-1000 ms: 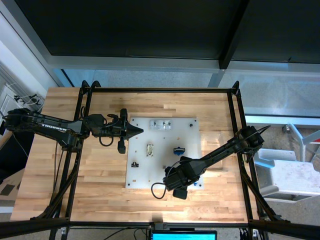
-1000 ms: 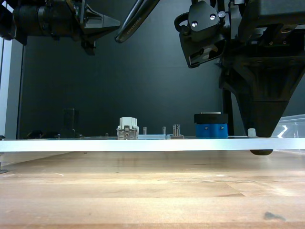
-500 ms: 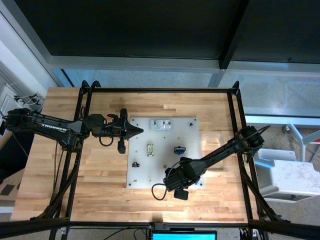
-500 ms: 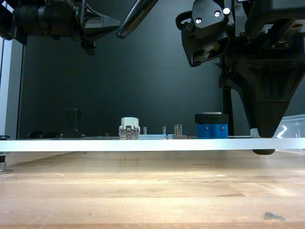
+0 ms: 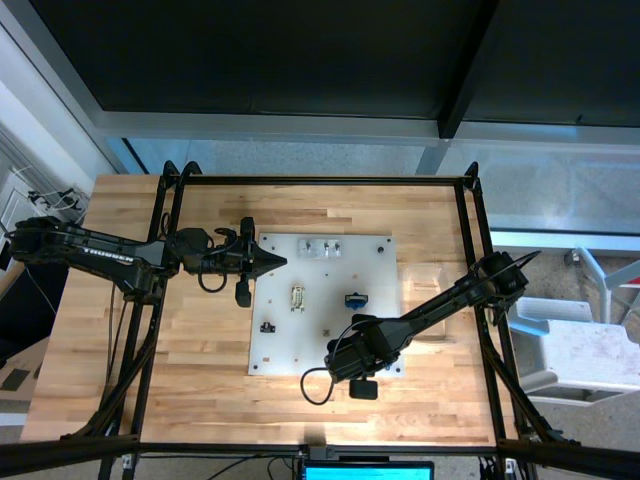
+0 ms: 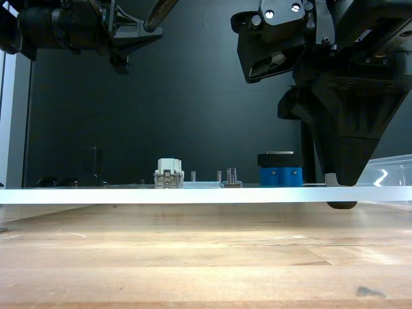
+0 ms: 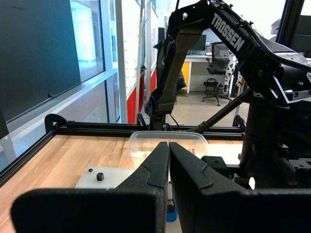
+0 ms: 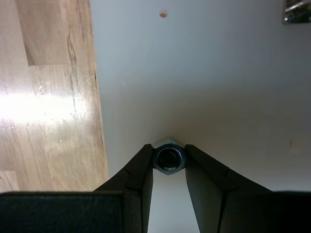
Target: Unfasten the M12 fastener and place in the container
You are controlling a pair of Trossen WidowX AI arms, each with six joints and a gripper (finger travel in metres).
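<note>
One table carries one board. Two arms reach over it, one left arm and one right arm. There are two claws: the left claw hangs over the board's far left part, and the right claw stands at its near right edge, closed around one nut. One container sits just beside the board's right side. The board bears one blue part, one white connector and one black post.
</note>
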